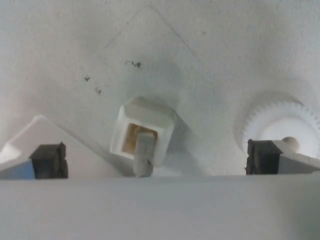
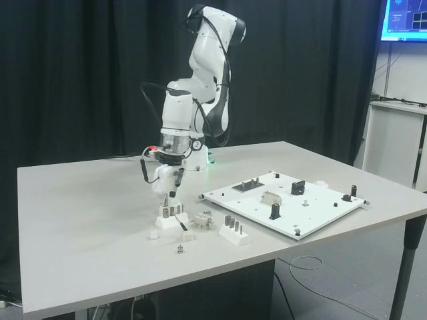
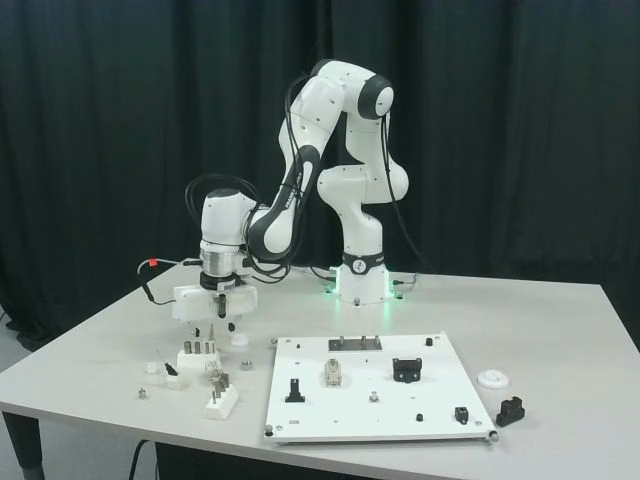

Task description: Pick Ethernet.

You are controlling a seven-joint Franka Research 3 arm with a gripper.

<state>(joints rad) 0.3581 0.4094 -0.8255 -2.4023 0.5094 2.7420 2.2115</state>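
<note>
Note the gripper [image 1: 155,159] released, fingers [image 1: 48,161] spread wide, grasping nothing. Locate the Ethernet connector [image 1: 142,132] lying on the grey table [image 2: 80,200] in the wrist view, roughly midway between both fingertips, touching neither. Judge the step as the final descent before closing. Lower straight down, keep the connector centred, and close only across its flat side walls, not on the protruding tab. Beware the white gear [image 1: 290,131] just beside one fingertip. Record a white holder block [image 3: 198,360] under the hand carrying upright pins, and a white board [image 3: 350,412] bearing several small black parts.
</note>
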